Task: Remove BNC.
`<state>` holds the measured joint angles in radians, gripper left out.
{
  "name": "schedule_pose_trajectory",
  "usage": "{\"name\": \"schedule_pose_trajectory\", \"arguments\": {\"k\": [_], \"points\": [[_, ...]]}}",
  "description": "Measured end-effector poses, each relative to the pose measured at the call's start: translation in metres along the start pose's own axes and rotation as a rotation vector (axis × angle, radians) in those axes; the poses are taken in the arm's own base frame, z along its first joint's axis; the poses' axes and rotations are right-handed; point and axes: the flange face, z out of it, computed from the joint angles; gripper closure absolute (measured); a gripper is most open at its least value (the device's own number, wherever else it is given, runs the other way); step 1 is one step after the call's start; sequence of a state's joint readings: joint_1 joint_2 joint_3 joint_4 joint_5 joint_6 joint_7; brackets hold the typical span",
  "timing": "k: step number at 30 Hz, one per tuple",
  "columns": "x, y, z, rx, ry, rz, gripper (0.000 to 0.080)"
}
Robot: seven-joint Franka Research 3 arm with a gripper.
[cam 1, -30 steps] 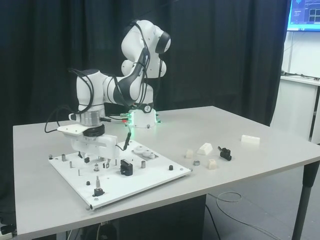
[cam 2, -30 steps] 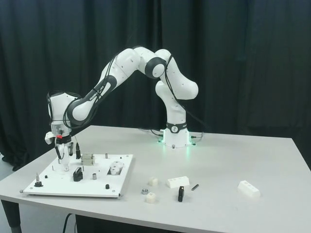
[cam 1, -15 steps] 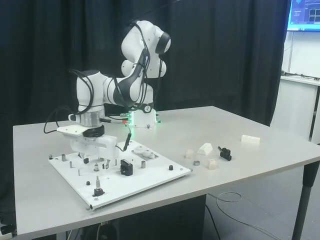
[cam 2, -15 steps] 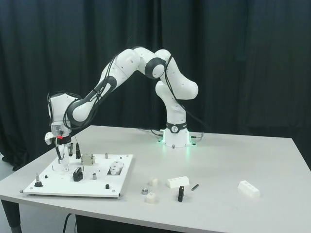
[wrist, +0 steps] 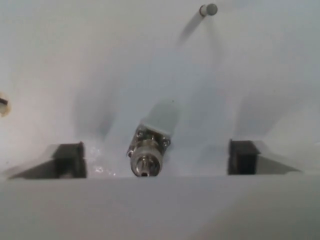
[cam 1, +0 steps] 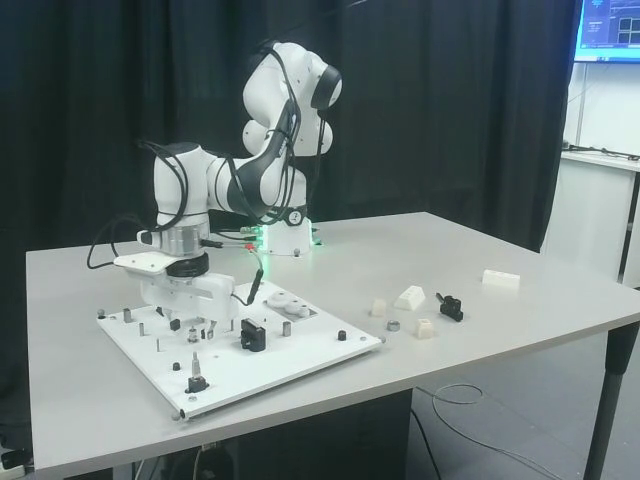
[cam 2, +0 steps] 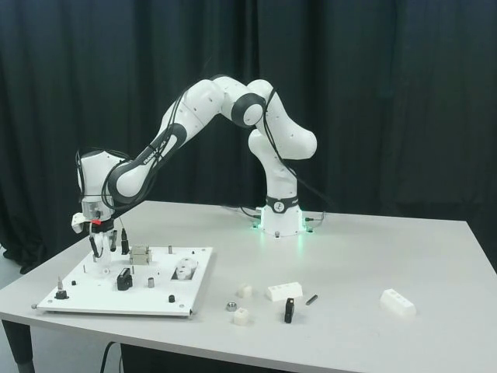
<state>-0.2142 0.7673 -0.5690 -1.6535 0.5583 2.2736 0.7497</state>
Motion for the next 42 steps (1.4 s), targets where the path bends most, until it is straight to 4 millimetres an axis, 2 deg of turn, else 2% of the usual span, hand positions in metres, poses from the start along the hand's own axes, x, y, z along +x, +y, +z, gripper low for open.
{"name": "schedule_pose_trajectory", "arguments": {"k": [4,5,10,11,16,17,30,42], "points": [[-0.0008,-0.0001,0.0004,-0.001,-0.002,-0.001,0.0138],[-0.0010,-0.0002,0.0004,-0.002,-0.002,-0.001,0.0300],[-0.0022,-0.0006,0.0008,-0.003,-0.004,-0.001,0.0300],[-0.0026,-0.0008,0.0008,-0.003,-0.004,-0.001,0.0500],[-0.0043,-0.0020,0.0007,-0.002,-0.005,-0.001,0.0500],[-0.0043,-0.0020,0.0008,-0.002,-0.005,-0.001,0.0679],[-0.0042,-0.0020,0.0010,-0.002,-0.004,-0.030,0.0676],[-0.0041,-0.0018,0.0014,-0.002,-0.004,-0.291,0.0678]]}}
